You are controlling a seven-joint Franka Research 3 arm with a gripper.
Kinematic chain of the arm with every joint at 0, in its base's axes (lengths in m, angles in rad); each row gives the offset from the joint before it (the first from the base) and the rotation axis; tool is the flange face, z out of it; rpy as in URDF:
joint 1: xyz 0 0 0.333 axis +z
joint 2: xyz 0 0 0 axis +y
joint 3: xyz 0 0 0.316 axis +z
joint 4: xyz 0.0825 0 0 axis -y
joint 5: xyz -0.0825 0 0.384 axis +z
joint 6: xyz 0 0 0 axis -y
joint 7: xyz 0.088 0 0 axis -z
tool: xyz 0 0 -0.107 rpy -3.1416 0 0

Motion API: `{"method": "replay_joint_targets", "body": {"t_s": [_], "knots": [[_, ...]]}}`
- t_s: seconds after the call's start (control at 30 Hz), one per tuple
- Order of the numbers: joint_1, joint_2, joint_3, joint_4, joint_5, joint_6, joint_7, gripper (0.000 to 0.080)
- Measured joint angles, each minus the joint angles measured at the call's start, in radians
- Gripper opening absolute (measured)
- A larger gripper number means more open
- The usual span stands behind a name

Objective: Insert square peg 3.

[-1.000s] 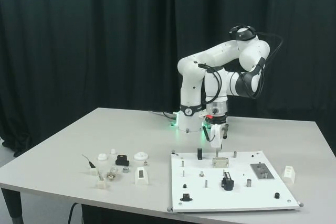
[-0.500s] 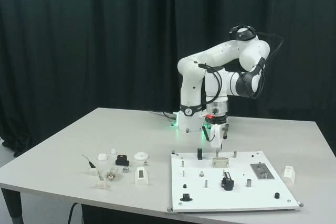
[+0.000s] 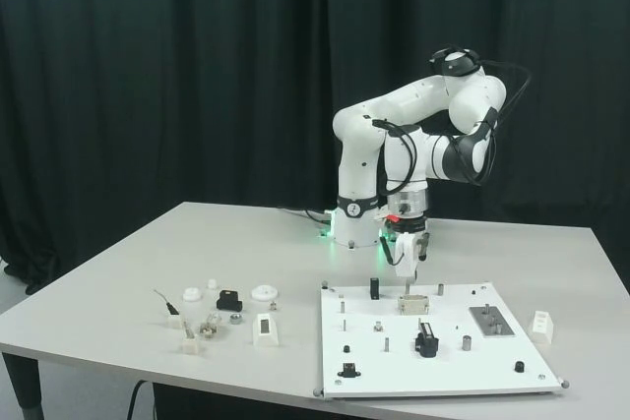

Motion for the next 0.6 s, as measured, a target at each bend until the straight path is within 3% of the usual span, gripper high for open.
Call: {"method": "replay_joint_targets", "body": {"t_s": [0.6], "knots": [[-0.001,0.000,-0.001,-0.002,-0.001,-0.006,-0.091,0.0111]]}}
